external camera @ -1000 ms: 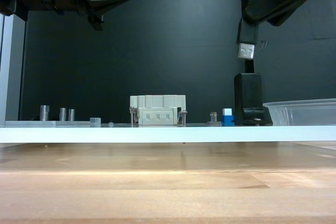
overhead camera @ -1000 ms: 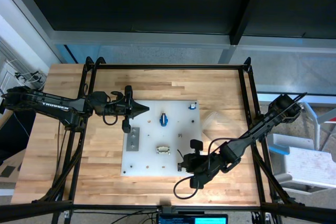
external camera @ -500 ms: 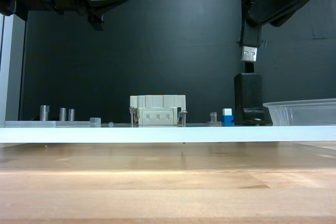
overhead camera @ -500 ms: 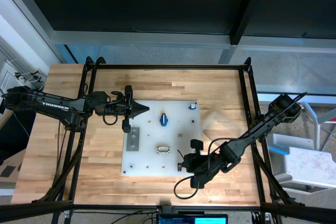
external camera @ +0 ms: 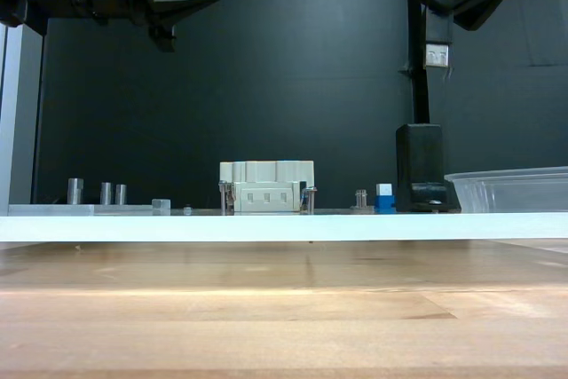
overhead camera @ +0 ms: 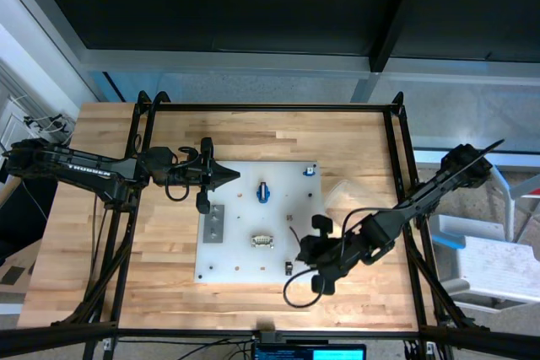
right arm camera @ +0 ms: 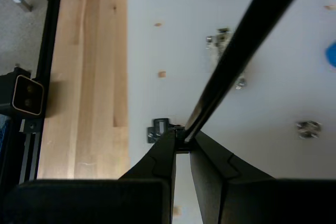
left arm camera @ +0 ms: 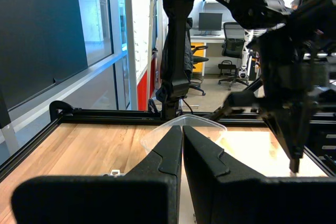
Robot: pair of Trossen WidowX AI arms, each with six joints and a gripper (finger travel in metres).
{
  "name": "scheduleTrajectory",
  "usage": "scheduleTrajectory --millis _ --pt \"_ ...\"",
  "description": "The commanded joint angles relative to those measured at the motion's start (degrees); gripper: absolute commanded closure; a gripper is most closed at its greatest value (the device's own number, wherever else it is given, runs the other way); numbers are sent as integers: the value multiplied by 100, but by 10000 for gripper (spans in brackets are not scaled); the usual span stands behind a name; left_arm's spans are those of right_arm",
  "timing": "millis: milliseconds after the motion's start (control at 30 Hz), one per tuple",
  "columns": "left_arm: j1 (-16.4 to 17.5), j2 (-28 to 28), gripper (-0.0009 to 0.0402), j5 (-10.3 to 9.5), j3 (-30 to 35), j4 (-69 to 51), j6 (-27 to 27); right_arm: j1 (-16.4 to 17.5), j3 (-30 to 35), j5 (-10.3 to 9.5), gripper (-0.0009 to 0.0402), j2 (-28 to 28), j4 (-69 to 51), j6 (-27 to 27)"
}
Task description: Remove the USB connector from the USB hub and place in the container
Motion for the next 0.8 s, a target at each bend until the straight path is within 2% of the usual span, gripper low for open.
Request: scheduleTrajectory --millis 33,167,267,567,733,800 --pt "0 2 392 2 0 0 2 -52 4 -11 393 -208 -321 -4" --pt "2 2 392 2 0 0 2 -151 4 -17 393 -463 -789 59" --pt "0 2 392 2 0 0 2 -234 4 -155 393 -647 -1071 28" --pt "0 2 392 2 0 0 2 -442 -28 -144 393 -1285 -2142 31" --pt "0 2 392 2 0 -2 2 -531 -334 -157 393 -1744 -2291 83" --pt "0 2 392 2 0 0 2 -577 -507 -251 393 -1930 -2321 101"
